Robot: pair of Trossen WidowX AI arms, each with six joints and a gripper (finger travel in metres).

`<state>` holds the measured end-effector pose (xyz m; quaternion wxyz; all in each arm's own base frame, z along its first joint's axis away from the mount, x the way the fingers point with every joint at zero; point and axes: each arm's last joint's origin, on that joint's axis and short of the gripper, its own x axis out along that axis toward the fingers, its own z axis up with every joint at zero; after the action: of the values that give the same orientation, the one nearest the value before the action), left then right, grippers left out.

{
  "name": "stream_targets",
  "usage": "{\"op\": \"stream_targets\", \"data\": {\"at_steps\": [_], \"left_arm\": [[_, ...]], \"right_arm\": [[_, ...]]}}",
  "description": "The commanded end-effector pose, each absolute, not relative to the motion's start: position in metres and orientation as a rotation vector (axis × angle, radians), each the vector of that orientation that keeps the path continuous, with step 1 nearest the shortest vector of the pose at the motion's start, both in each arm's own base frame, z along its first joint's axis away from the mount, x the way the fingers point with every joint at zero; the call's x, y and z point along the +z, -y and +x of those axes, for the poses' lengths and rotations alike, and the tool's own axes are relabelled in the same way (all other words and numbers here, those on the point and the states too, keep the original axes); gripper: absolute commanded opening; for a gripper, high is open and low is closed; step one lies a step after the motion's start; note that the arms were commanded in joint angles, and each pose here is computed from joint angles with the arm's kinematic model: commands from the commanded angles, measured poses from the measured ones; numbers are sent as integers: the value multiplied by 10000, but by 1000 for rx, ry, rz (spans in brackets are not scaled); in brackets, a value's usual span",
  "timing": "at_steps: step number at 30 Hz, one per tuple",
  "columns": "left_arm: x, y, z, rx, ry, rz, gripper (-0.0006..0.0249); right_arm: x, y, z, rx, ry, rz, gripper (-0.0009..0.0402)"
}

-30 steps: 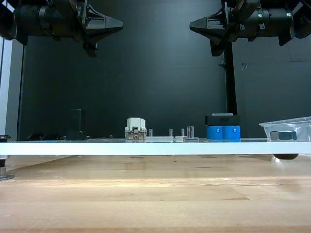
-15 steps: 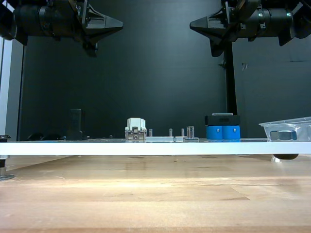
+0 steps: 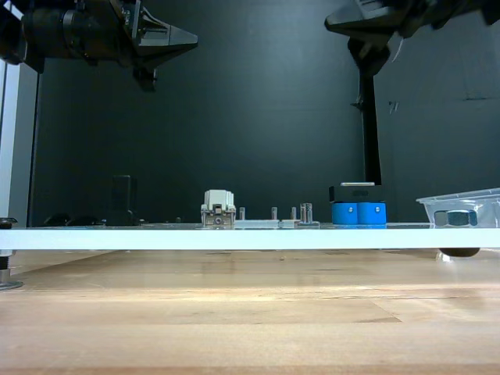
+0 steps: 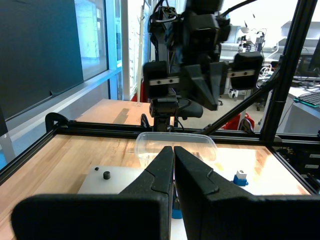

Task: Unfasten the M12 nut and place it in the container

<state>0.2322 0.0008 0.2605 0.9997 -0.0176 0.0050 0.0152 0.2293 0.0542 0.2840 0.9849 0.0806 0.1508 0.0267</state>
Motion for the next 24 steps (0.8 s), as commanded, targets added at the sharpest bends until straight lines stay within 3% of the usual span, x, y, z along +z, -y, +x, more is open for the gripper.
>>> {"op": "stream_targets", "data": {"at_steps": [1, 24], "left_arm": [[2604, -8, 2322, 30, -10, -35, 0], [2605, -8, 2322, 30, -10, -35, 0]], "right_arm": [[2871, -688, 2298, 22, -361, 186, 0], [2868, -1440, 2932, -95, -1106, 430, 0]]}}
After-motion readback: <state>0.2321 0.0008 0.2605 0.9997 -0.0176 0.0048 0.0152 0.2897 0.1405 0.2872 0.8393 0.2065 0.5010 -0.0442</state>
